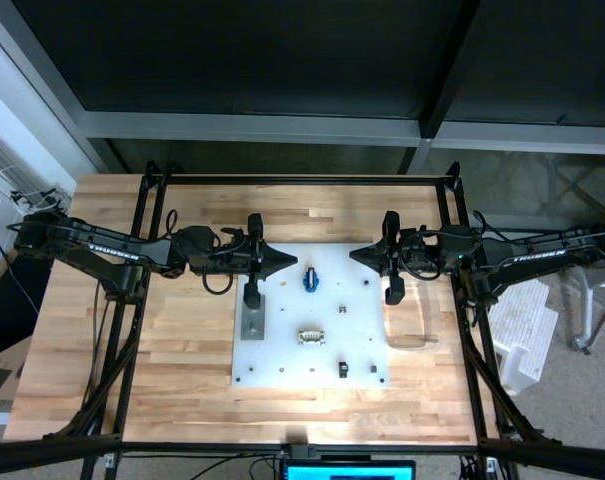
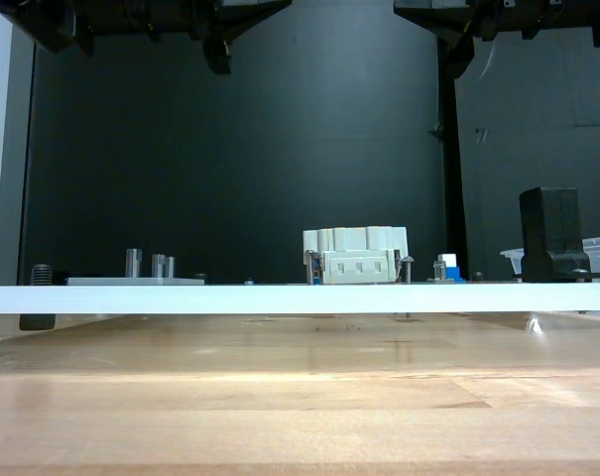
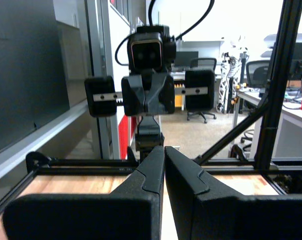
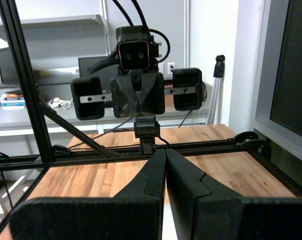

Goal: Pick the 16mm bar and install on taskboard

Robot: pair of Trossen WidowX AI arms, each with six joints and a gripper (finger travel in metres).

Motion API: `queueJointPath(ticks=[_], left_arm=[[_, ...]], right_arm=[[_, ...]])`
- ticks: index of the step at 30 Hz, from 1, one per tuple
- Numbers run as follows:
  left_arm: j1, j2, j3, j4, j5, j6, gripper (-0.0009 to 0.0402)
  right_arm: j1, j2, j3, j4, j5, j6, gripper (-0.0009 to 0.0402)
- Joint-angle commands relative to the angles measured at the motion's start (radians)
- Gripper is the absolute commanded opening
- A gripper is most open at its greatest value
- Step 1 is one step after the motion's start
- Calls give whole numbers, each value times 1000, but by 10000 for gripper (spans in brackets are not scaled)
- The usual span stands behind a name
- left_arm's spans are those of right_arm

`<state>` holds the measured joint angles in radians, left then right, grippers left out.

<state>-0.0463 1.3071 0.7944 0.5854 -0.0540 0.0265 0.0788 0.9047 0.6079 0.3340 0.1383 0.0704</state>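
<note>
Arms level, reaching inward: left gripper (image 1: 293,262) and right gripper (image 1: 353,256) hover tip to tip above white taskboard (image 1: 282,352), jaws pressed together, empty. 16mm bar possibly among pegs (image 2: 131,262) on grey plate (image 1: 249,326); cannot tell. Wooden table (image 1: 172,340).

16mm bar: not made out in any view. Parts on the taskboard (image 1: 272,345) are too small in the high view to be told apart. Low view: left gripper (image 2: 275,6) and right gripper (image 2: 407,8) are cut off by the upper edge. Parts behind the white connector (image 2: 356,255) are hidden.
</note>
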Motion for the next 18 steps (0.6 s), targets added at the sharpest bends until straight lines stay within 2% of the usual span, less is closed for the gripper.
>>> queueJointPath(ticks=[1, 4, 10, 18], left_arm=[[1, 0, 0, 0, -1, -23, -1], [1, 0, 0, -1, -20, -27, -1], [1, -6, 0, -5, -19, -40, -1], [5, -75, -3, -116, -24, -68, -1]], right_arm=[[0, 0, 0, 0, 0, 0, 0], [0, 0, 0, 0, 0, -5, 0], [0, 0, 0, -1, 0, -14, 0], [0, 0, 0, -8, 0, -19, 0]])
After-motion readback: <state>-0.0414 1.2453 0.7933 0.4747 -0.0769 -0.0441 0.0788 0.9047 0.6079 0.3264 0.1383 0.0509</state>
